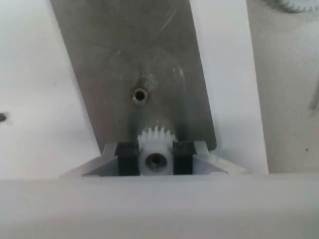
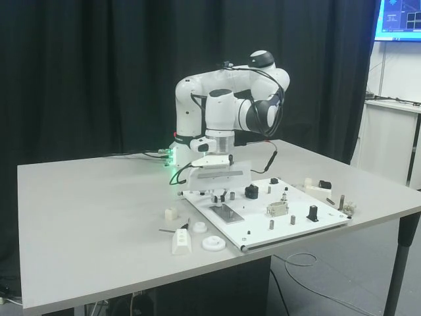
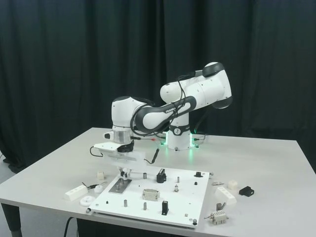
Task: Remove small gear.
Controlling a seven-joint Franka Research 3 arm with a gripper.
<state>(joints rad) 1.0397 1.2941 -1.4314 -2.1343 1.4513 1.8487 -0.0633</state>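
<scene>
In the wrist view the small white gear [image 1: 156,149] sits between the two black finger pads [image 1: 128,158] of my gripper [image 1: 156,159], which is shut on it. Below it lies the grey metal plate [image 1: 134,59] with a bare shaft [image 1: 140,94] standing apart from the gear. From the room views, the gripper [image 2: 219,195] [image 3: 126,173] hangs just above the metal plate [image 2: 227,212] [image 3: 120,185] at the near-left part of the white board [image 2: 299,227] [image 3: 153,205]. The gear itself is too small to make out there.
The board carries several black and grey parts, such as a black block [image 2: 250,191] and a grey connector [image 3: 149,194]. Beside the board on the table lie a large white gear [image 2: 213,244] [image 3: 87,200], a white block [image 2: 181,243] [image 3: 75,193] and a small cube [image 2: 171,212].
</scene>
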